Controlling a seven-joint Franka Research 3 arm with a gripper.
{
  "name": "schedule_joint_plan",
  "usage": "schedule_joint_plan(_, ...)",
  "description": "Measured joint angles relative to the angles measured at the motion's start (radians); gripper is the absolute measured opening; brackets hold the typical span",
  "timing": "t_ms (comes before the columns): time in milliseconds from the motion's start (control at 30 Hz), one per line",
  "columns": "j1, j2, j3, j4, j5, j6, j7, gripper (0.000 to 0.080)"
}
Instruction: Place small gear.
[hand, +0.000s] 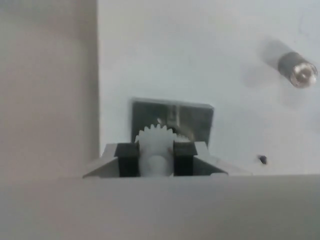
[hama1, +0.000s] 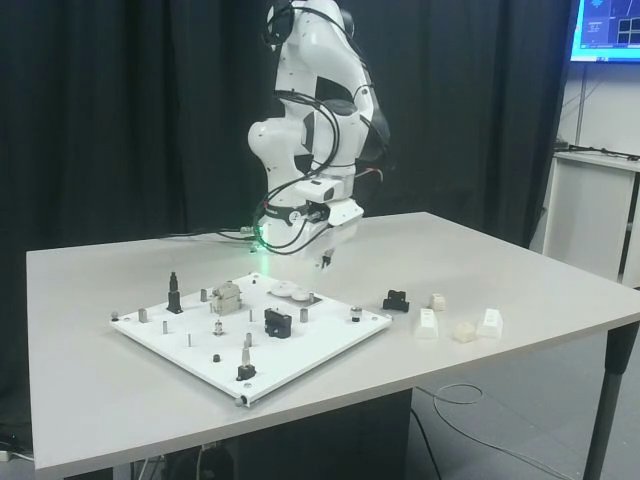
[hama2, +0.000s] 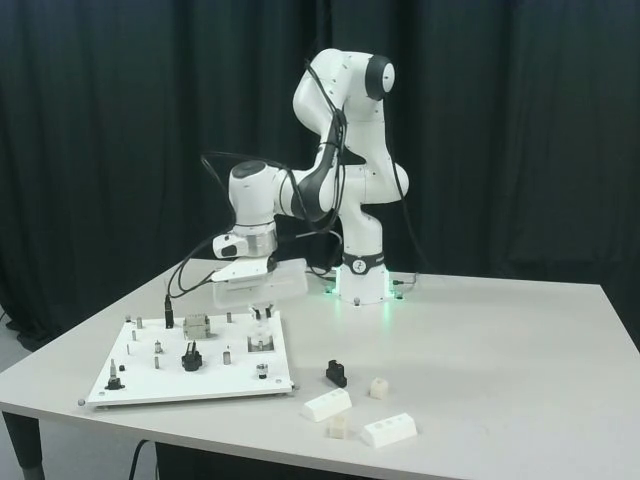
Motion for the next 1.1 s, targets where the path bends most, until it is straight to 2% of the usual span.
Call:
schedule_joint_plan(233, 0.025, -0.01, 0.029, 0.006, 0.024, -0.009, 0.078, 0.0137)
schedule_joint_plan(500, 0.081, -0.028, 0.082, 0.011, 0.048, -0.017, 0.196, 0.0137)
schedule_joint_plan(800, 0.162, -0.034, 0.143, 0.026, 0.051, -0.02, 0.344, 0.0137)
schedule_joint_plan(1100, 0.231, -0.021, 0.187, 0.052, 0.051, -0.02, 0.435, 0.0137)
